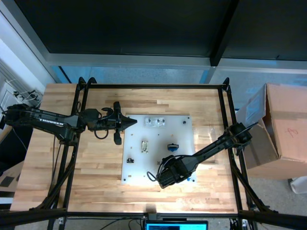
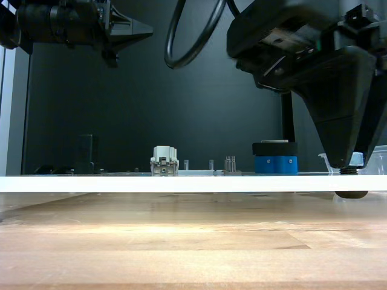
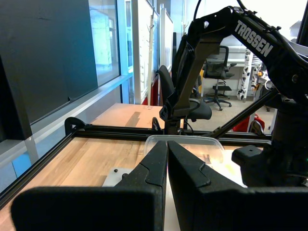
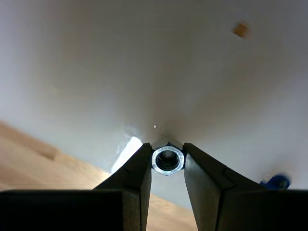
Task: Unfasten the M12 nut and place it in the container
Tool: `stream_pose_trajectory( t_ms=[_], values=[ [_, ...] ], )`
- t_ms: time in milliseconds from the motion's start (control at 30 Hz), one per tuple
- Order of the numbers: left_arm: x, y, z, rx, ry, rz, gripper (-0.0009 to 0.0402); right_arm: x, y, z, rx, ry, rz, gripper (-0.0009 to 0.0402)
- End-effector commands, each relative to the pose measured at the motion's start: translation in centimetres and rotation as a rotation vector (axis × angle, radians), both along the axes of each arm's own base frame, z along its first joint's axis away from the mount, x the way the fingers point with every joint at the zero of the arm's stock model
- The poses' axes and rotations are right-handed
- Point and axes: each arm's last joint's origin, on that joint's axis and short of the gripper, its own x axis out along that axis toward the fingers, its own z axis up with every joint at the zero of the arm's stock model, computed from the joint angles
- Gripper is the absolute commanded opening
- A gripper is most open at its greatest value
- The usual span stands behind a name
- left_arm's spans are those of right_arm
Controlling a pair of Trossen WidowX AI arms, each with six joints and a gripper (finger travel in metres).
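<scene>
Wooden table, white board [image 1: 153, 158]. Nut [image 4: 168, 160] is clamped across its flats between the right gripper [image 2: 347, 165] fingers, atop the stud [image 2: 347, 171], bore upright; whether threaded, cannot tell. Container [image 3: 211, 142] lies at 1 o'clock from it in the high view. Left gripper [image 1: 134, 122], closed and empty, hovers at 10 o'clock.
</scene>
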Motion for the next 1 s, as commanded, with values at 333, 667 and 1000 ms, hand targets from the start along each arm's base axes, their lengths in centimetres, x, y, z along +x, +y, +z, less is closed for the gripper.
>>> stream_pose_trajectory(
  t_ms=[333,667,1000],
  values=[
    [0.0,0.0,0.0,0.000,0.000,0.000,0.0000,-0.8,-0.4,2.5,-0.065,-0.067,0.652,0.0023],
    [0.0,0.0,0.0,0.000,0.000,0.000,0.0000,-4.0,-4.4,6.9,-0.116,-0.055,0.897,0.0023],
    [0.0,0.0,0.0,0.000,0.000,0.000,0.0000,-8.8,-8.7,8.4,-0.197,-0.058,0.952,0.0023]
  ],
)
